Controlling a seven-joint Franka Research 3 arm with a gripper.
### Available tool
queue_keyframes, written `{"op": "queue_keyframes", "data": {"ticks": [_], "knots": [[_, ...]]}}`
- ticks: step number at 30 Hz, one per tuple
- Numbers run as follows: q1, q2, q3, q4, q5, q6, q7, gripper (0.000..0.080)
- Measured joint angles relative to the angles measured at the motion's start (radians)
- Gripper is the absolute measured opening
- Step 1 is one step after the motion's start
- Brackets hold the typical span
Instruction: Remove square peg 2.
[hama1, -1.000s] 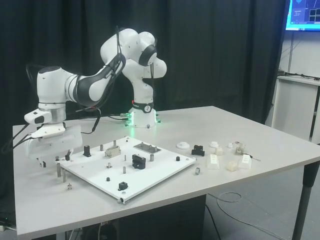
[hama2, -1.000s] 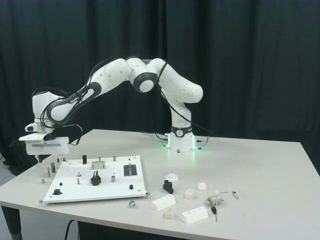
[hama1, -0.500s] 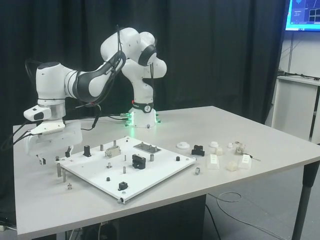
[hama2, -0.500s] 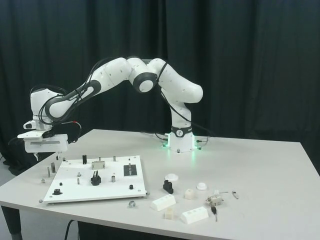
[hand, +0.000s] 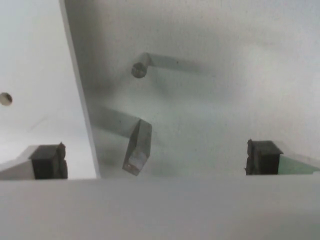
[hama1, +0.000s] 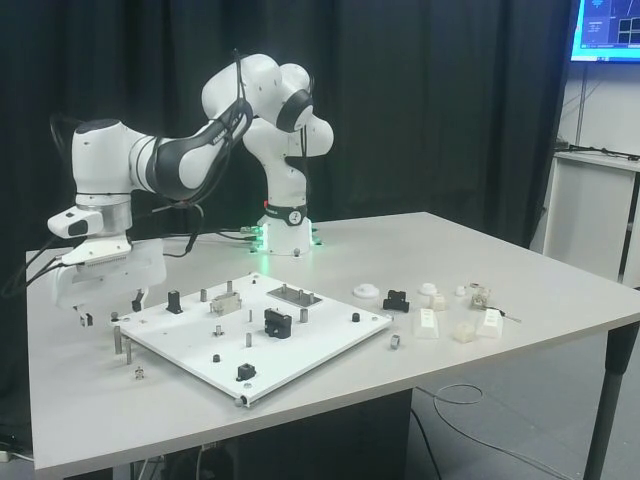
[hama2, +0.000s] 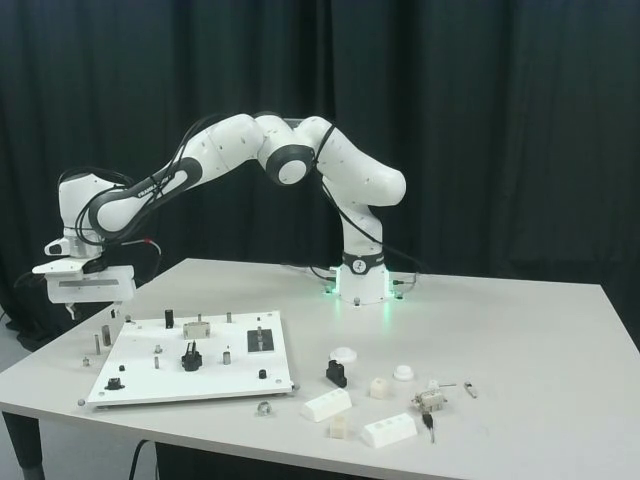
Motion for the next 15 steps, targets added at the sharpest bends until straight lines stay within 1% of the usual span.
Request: {"op": "queue_keyframes", "data": {"ticks": [15], "knots": [[0.001, -0.002, -0.003, 0.021, 0.0, -0.027, 0.0, 0.08]]}}
